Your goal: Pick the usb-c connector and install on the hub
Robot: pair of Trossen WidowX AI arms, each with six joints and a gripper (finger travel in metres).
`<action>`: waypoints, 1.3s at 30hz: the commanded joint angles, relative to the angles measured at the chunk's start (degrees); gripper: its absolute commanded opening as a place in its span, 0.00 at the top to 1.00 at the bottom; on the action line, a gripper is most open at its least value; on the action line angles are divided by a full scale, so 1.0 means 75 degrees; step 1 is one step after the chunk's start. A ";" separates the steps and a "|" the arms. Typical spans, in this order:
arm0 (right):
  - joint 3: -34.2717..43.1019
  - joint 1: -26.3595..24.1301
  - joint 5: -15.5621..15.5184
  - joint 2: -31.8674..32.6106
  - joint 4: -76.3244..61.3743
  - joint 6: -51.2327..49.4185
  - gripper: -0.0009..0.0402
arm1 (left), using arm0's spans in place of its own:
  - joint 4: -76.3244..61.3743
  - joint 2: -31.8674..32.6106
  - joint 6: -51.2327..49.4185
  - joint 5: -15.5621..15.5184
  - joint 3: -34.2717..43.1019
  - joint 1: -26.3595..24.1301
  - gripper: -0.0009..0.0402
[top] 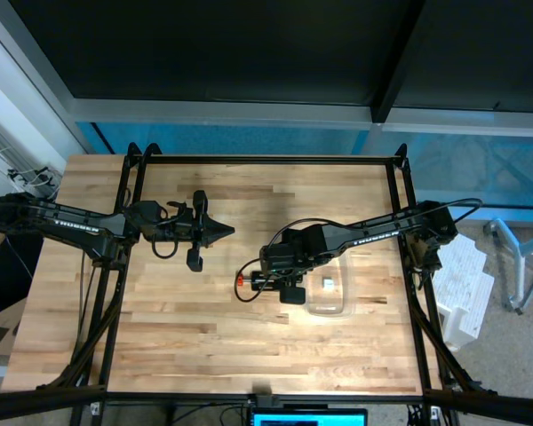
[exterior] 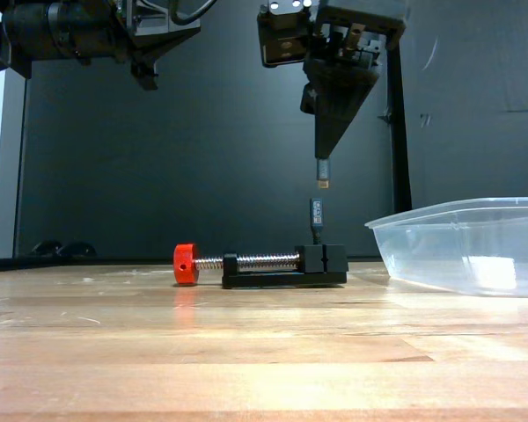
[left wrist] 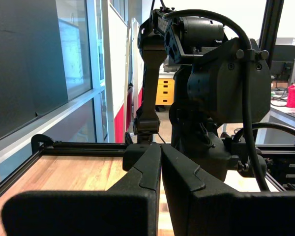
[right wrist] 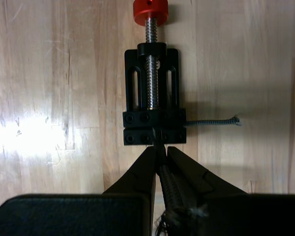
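Note:
My right gripper [exterior: 322,156] points straight down and is shut on the usb-c connector [exterior: 322,174], whose metal tip hangs a short gap above the hub [exterior: 316,214]. The hub stands upright, clamped in a small black vise [exterior: 282,265] with a red knob [exterior: 186,264]. In the right wrist view the right gripper [right wrist: 159,150] pinches the connector's braided cable [right wrist: 168,191] directly over the vise [right wrist: 152,120]. My left gripper [top: 226,232] hovers left of the vise, shut on nothing, with its fingers [left wrist: 152,162] pressed together.
A clear plastic container [top: 339,308] sits right of the vise, its wall [exterior: 458,251] close to the clamp. A small white item [top: 328,283] lies inside it. A braided cable end [right wrist: 214,122] sticks out sideways from the vise. Black frame rails border the table.

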 commanded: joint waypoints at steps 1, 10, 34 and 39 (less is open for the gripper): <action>0.0082 -0.0017 0.0006 0.0067 -0.0009 -0.0055 0.98 | 0.0000 0.0003 0.0003 0.0003 0.0000 0.0003 0.98; 0.0093 -0.0044 0.0006 0.0187 0.0105 -0.0076 0.98 | 0.0003 0.0003 0.0003 0.0003 0.0000 0.0000 0.98; 0.0090 -0.0044 0.0134 0.0184 0.0026 -0.0149 0.98 | 0.0000 0.0003 0.0003 0.0003 0.0000 0.0003 0.98; 0.0090 -0.0044 -0.0041 0.0184 0.0038 -0.0184 0.98 | 0.0000 0.0000 0.0003 0.0003 0.0000 0.0000 0.98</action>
